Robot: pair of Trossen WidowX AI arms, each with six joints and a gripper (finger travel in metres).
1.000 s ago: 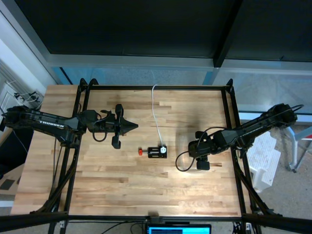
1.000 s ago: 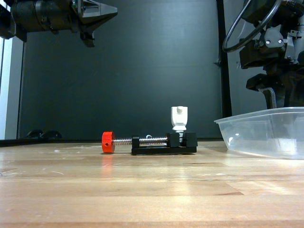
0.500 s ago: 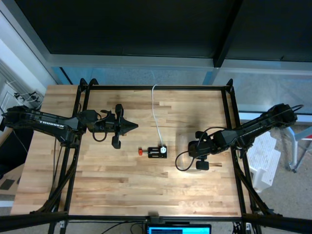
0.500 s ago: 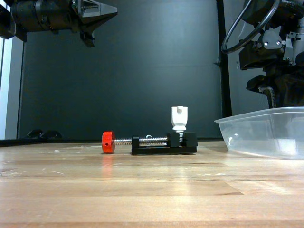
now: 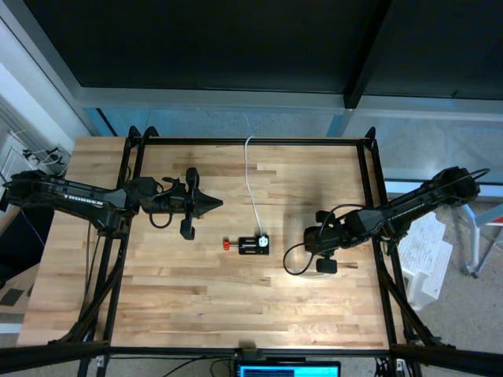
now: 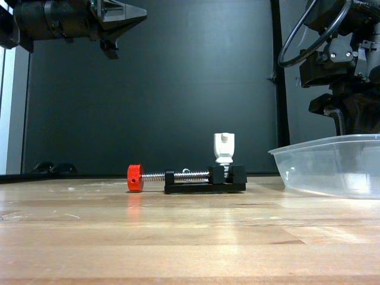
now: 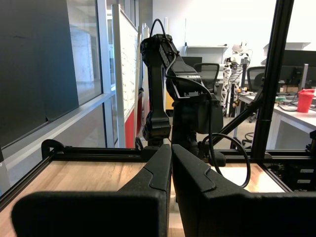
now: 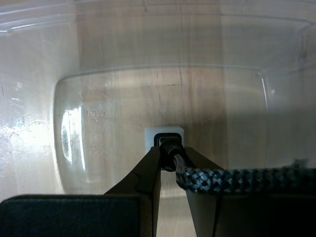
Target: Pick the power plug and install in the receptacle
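Note:
The power plug (image 8: 167, 141) is a tiny black block with a braided black cord (image 8: 237, 179). My right gripper (image 8: 168, 149) is shut on it, low inside the clear tray (image 8: 98, 74), just above a small white cube (image 8: 150, 134). In the high view the right gripper (image 5: 316, 240) hangs right of the receptacle (image 5: 263, 239). That white-faced receptacle (image 6: 224, 146) stands upright in a black vise (image 6: 205, 179) with a red knob (image 6: 135, 177). My left gripper (image 5: 217, 203) is shut and empty, parked high to the vise's left, fingers (image 7: 160, 163) pressed together.
The receptacle's white cable (image 5: 251, 181) runs toward the table's far edge. The clear tray (image 6: 332, 166) sits right of the vise. A black frame (image 5: 251, 141) borders the wooden table. The right arm (image 7: 170, 79) rises opposite the left gripper.
The right gripper has shifted very slightly over the tray while staying shut on the plug. The left arm has not moved.

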